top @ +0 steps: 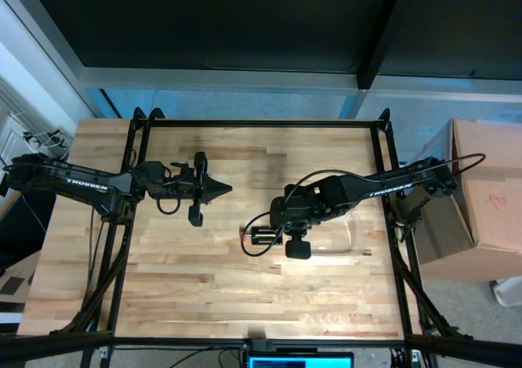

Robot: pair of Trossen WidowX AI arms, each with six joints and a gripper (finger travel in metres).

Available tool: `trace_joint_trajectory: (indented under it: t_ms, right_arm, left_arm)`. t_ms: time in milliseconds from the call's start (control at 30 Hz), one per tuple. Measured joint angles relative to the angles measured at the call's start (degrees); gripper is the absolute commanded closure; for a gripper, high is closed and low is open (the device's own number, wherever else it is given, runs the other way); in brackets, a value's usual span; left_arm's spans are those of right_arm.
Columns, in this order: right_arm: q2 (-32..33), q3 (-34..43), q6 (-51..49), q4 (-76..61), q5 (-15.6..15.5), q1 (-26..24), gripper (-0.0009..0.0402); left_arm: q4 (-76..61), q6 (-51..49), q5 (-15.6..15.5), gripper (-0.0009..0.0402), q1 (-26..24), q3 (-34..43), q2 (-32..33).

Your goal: Remove the USB-C connector from the USB-C receptacle and place in the container

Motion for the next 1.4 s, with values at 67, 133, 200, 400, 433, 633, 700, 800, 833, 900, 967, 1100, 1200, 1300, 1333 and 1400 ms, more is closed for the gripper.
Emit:
trace_joint_trajectory:
  t_ms: [67,133,200,400,433,633,700,800,833,900,967,1100,1200,1300,1333,1400]
  right_arm:
    - [-0.09,0.00,0.00,-0.66,0.00,-0.02,0.0393]
    - [-0.09,0.00,0.00,-1.11,0.13,-0.04,0.0388]
    - [-0.11,0.00,-0.02,-1.40,1.42,-0.07,0.0374]
    - [-0.11,0.00,0.00,-3.17,2.97,-0.26,0.0289]
    - [-0.09,0.00,0.11,-3.15,3.04,-0.28,0.0276]
    - [-0.02,0.00,0.15,-3.13,3.04,-0.92,0.0230]
    - [0.35,0.02,0.15,-3.15,3.06,-1.36,0.0226]
    - [1.42,0.02,-0.22,-3.26,2.97,-1.75,0.0226]
    - [1.99,0.02,-0.59,-3.28,2.95,-1.81,0.0226]
    - [3.02,0.02,-1.03,-3.30,2.80,-1.81,0.0226]
    - [4.04,0.02,-1.14,-3.28,2.73,-1.79,0.0226]
    - [6.12,0.02,-1.88,-3.15,2.38,-1.75,0.0226]
    - [7.72,0.02,-2.73,-2.64,1.27,-1.75,0.0226]
    - [8.94,0.02,-3.10,-1.86,1.01,-1.75,0.0226]
    - [9.27,0.02,-3.26,-1.84,1.01,-1.75,0.0226]
    - [10.05,0.02,-3.52,-1.68,0.90,-1.75,0.0226]
  left_arm:
    - [0.02,0.02,0.00,0.0393,0.00,0.00,0.00]
    - [0.00,0.02,-0.02,0.0393,0.00,0.00,0.00]
    - [0.02,0.02,0.00,0.0393,0.00,0.02,0.00]
    - [0.02,0.02,0.00,0.0393,0.00,0.02,0.00]
    - [0.02,0.02,0.00,0.0393,0.00,0.00,0.00]
    - [0.02,0.00,0.00,0.0393,0.00,0.00,0.00]
    - [0.02,0.02,-0.02,0.0393,0.00,0.00,0.00]
    - [0.02,0.02,0.00,0.0393,0.00,0.02,0.00]
    - [0.02,0.00,0.00,0.0393,0.00,0.02,0.00]
    - [0.02,0.02,0.00,0.0393,0.00,0.02,0.00]
    - [0.02,0.02,0.00,0.0393,0.00,0.00,0.00]
    - [0.00,0.02,0.00,0.0393,0.00,0.00,0.00]
    - [0.02,0.02,0.00,0.0393,0.00,0.02,0.00]
    - [0.02,0.02,0.00,0.0393,0.00,0.00,0.00]
    - [0.02,0.00,0.00,0.0393,0.00,0.02,0.00]
    - [0.02,0.02,0.00,0.0393,0.00,0.02,0.00]
